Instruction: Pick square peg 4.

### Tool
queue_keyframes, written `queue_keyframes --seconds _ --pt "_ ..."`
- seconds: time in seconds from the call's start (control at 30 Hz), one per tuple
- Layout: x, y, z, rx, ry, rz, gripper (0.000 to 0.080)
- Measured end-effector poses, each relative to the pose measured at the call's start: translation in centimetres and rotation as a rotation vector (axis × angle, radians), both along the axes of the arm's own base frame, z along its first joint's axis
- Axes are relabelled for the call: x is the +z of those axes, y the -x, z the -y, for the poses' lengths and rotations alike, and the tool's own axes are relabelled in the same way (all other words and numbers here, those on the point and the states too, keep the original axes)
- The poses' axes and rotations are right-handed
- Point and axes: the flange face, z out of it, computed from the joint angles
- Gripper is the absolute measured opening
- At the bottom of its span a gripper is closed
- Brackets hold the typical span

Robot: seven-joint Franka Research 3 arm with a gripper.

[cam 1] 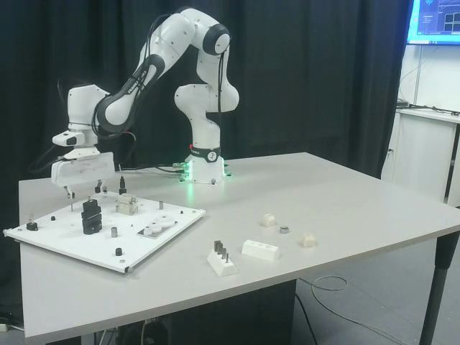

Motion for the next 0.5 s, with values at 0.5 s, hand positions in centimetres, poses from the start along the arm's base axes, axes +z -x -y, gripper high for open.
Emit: queue_keyframes --seconds 0.5 --pt "1.2 -0.7 1.0 -0.026 0.016 0.017 0.08"
